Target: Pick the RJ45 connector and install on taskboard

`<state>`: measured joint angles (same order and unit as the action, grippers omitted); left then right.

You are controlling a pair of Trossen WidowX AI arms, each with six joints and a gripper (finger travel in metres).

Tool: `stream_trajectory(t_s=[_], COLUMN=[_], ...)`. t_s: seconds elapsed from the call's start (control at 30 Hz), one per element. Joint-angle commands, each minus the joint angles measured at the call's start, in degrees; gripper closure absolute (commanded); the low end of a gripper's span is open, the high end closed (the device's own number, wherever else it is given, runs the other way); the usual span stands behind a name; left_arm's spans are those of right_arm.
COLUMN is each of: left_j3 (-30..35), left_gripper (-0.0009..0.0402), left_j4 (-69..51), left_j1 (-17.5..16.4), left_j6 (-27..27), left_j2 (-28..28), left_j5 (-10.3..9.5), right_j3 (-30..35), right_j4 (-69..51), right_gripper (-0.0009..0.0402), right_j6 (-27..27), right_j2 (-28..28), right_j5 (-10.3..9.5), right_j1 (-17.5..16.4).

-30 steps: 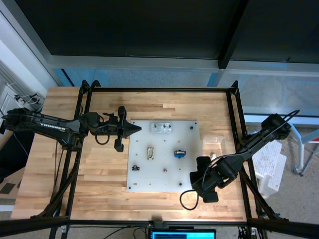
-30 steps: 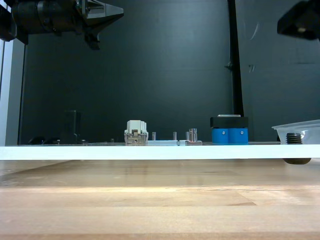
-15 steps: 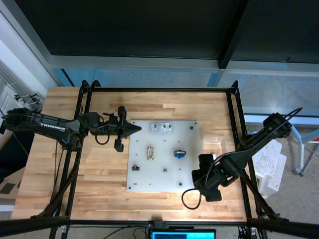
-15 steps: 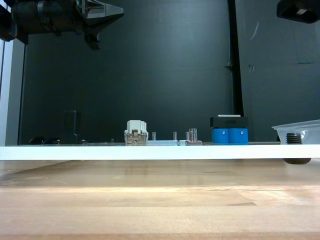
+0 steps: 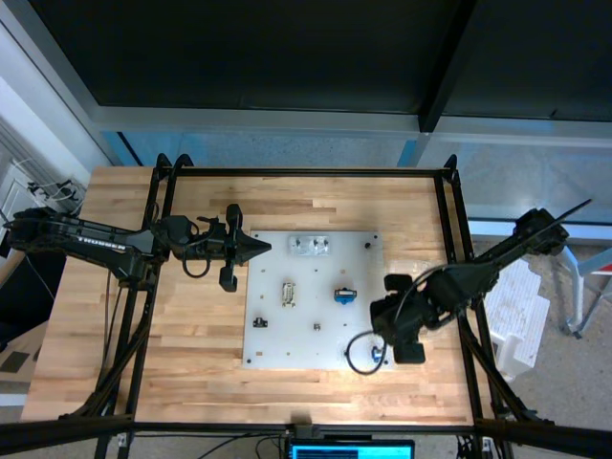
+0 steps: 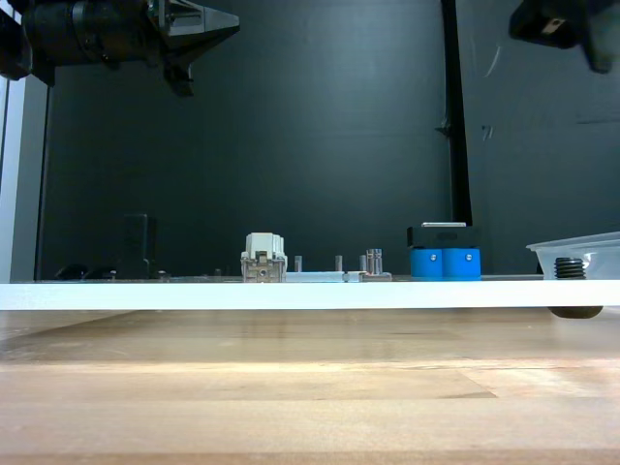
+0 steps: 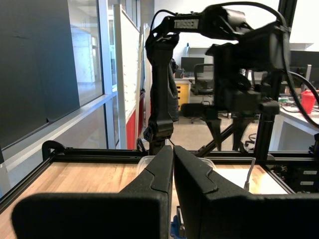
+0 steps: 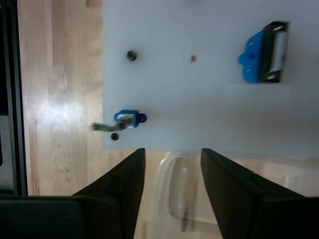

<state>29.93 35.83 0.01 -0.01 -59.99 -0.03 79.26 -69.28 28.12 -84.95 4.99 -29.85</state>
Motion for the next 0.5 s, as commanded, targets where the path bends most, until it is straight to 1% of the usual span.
stream_trajectory(t_s=[0.03, 0.13, 0.23, 0.37, 0.43, 0.5], left_j3=[0.02, 0.02, 0.02, 0.02, 0.02, 0.02], left_gripper=[0.0393, 0.0393, 0.0393, 0.0393, 0.0393, 0.0393], left_j4=[0.0, 0.04, 0.0, 0.02, 0.02, 0.02], left_j1=[0.0, 0.0, -0.02, 0.0, 0.0, -0.02], left_j6=[0.0, 0.0, 0.0, 0.0, 0.0, 0.0], left_j2=[0.0, 0.0, 0.0, 0.0, 0.0, 0.0], left_j5=[0.0, 0.0, 0.0, 0.0, 0.0, 0.0], right_j3=[-0.09, -0.09, -0.09, -0.09, -0.09, -0.11], right_j4=[0.07, 0.11, 0.13, 0.31, 1.29, 3.61], right_gripper=[0.0282, 0.0308, 0.0339, 0.0396, 0.0389, 0.039], right_j6=[-2.34, -5.29, -7.85, -12.57, -14.93, -16.87], right_j2=[1.31, 2.78, 4.02, 5.03, 5.62, 6.38], right_j5=[-0.02, 0.04, -0.02, -0.11, -0.09, -0.09], right_j1=[2.91, 6.01, 10.25, 15.8, 18.08, 20.28])
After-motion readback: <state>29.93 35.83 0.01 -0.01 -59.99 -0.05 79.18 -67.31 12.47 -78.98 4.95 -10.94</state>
